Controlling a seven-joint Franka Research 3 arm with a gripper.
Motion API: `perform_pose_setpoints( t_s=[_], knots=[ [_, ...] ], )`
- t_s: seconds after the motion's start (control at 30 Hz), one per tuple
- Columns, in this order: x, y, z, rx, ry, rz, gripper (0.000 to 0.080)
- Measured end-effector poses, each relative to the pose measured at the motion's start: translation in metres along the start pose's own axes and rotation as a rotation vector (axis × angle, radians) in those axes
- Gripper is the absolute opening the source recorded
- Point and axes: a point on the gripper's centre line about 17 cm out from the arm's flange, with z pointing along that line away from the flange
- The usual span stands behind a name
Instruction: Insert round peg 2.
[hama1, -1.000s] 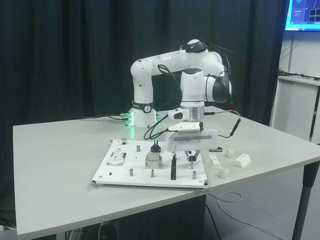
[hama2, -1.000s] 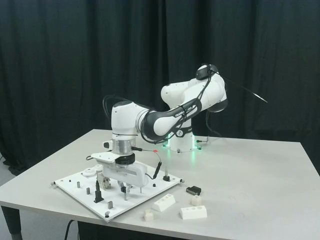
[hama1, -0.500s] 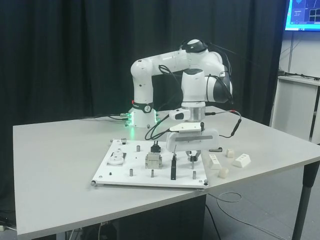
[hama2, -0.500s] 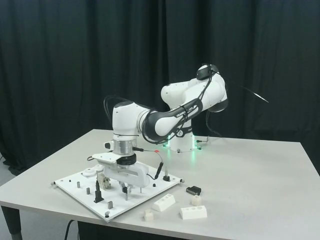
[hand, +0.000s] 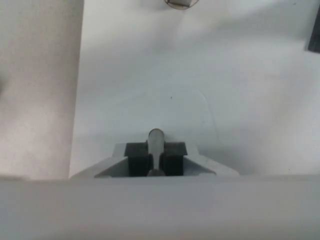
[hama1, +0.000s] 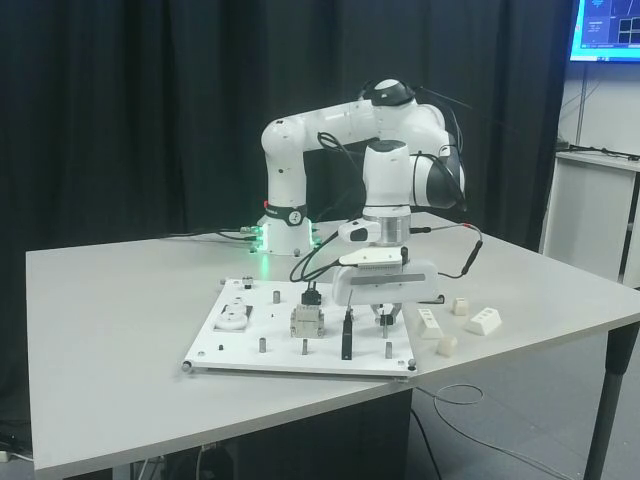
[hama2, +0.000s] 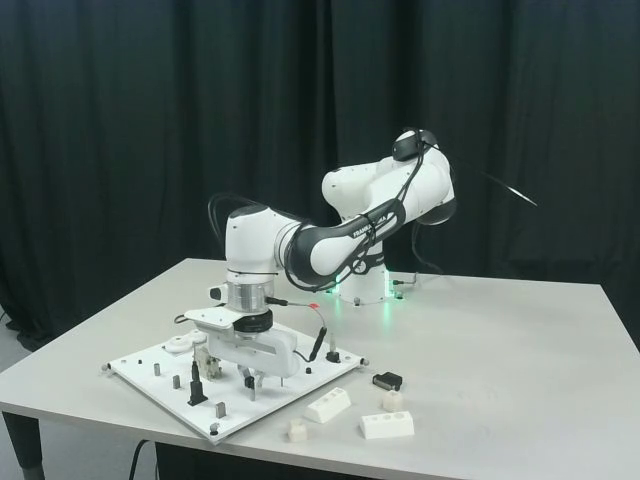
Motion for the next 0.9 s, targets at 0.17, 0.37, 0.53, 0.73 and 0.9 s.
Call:
perform_pose_setpoints(
  t_s=[0.17,0.37,0.53,0.73,0.9],
  knots=[
    [0.0,-0.0004,-0.0002,0.0,0.0,-0.001,0.0061],
    [0.0,-0.0005,-0.0002,0.0,0.0,-0.001,0.0061],
    [0.0006,-0.0005,-0.0004,0.0,0.002,-0.001,0.0061],
    [0.0018,-0.0008,-0.0005,0.001,0.007,0.001,0.0061],
    [0.0025,-0.0008,-0.0004,0.003,0.009,0.002,0.0061]
  ],
)
